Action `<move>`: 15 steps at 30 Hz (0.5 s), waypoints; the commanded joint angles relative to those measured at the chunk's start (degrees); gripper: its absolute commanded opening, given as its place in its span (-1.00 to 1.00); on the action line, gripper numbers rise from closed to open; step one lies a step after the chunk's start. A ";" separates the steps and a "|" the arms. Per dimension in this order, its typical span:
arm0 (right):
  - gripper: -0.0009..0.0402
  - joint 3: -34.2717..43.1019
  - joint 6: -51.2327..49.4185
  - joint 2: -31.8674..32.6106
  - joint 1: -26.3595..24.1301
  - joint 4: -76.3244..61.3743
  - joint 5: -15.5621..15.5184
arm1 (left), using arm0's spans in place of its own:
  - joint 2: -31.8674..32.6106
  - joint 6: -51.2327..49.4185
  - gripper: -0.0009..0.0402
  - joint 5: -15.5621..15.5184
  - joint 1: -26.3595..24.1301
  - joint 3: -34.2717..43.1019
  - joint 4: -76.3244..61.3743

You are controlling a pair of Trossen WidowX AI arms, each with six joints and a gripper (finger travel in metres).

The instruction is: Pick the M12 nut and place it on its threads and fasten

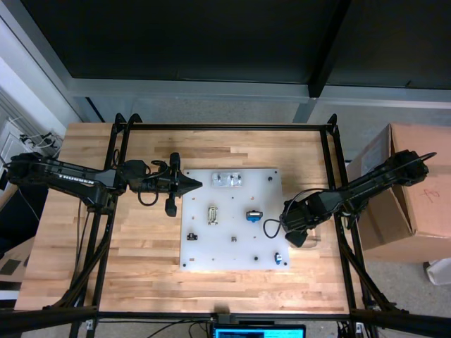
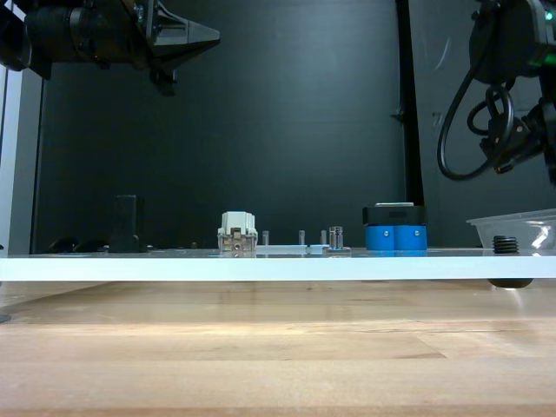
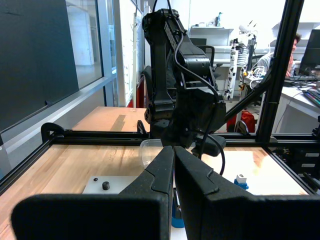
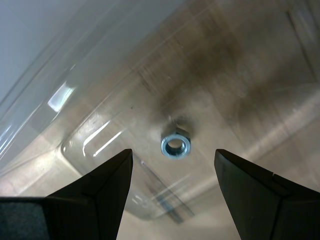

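Note:
The silver M12 nut (image 4: 175, 145) lies flat and free on the floor of the clear tray (image 4: 100, 100). My right gripper (image 4: 172, 151) hangs just above it, open, with one finger on each side of the nut and neither touching it. In the high view that gripper (image 1: 299, 232) is over the tray (image 1: 318, 238), just off the board's right edge. The black ribbed stud (image 2: 506, 245) stands bare, its ribs showing. My left gripper (image 1: 192, 184) hovers shut and empty above the white board's (image 1: 211, 246) far left edge, high up in the low view (image 2: 208, 36).
On the board stand a beige connector (image 2: 237, 236), a blue round part (image 2: 395, 231), a silver post (image 2: 336, 236) and a clear block (image 1: 227, 180) at the far edge. A black frame (image 1: 331, 183) rings the table. A cardboard box (image 1: 412, 190) sits to the right.

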 commanded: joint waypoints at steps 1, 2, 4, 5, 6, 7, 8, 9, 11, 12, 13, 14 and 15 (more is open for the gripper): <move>0.15 -1.36 -0.24 0.83 0.17 2.27 -1.01 | 0.00 0.00 -0.96 0.02 0.00 0.00 0.02; 0.15 -1.77 -0.22 1.05 0.33 2.93 -1.03 | 0.00 0.00 -0.96 0.02 0.00 0.00 0.02; 0.14 -2.49 -0.22 1.31 0.46 3.87 -1.03 | 0.00 0.00 -0.96 0.02 0.00 0.00 0.02; 0.13 -2.69 -0.22 1.33 0.50 4.22 -0.90 | 0.00 0.00 -0.96 0.00 0.00 0.00 0.02; 0.11 -2.84 -0.22 1.38 0.52 4.50 -0.81 | 0.00 0.00 -0.96 0.02 0.00 0.00 0.02; 0.09 -2.99 -0.24 1.44 0.52 4.85 -0.83 | 0.00 0.00 -0.96 0.02 0.00 0.00 0.02; 0.06 -3.10 -0.22 1.46 0.52 5.05 -0.81 | 0.00 0.00 -0.96 0.02 0.00 0.00 0.02; 0.03 -3.17 -0.24 1.46 0.57 5.09 -0.81 | 0.00 0.00 -0.96 0.02 0.00 0.00 0.02; -0.05 -3.26 -0.26 1.46 0.59 5.20 -0.81 | 0.00 0.00 -0.96 0.02 0.00 0.00 0.02; -0.09 -3.32 -0.26 1.46 0.61 5.29 -0.81 | 0.00 0.00 -0.96 0.02 0.00 0.00 0.02; -0.13 -3.34 -0.26 1.46 0.61 5.33 -0.81 | 0.00 0.00 -0.96 0.02 0.00 0.00 0.02; -0.17 -3.34 -0.26 1.46 0.63 5.38 -0.81 | 0.00 0.00 -0.96 0.02 0.00 0.00 0.02; -0.21 -3.34 -0.26 1.46 0.63 5.40 -0.81 | 0.00 0.00 -0.96 0.02 0.02 0.00 0.02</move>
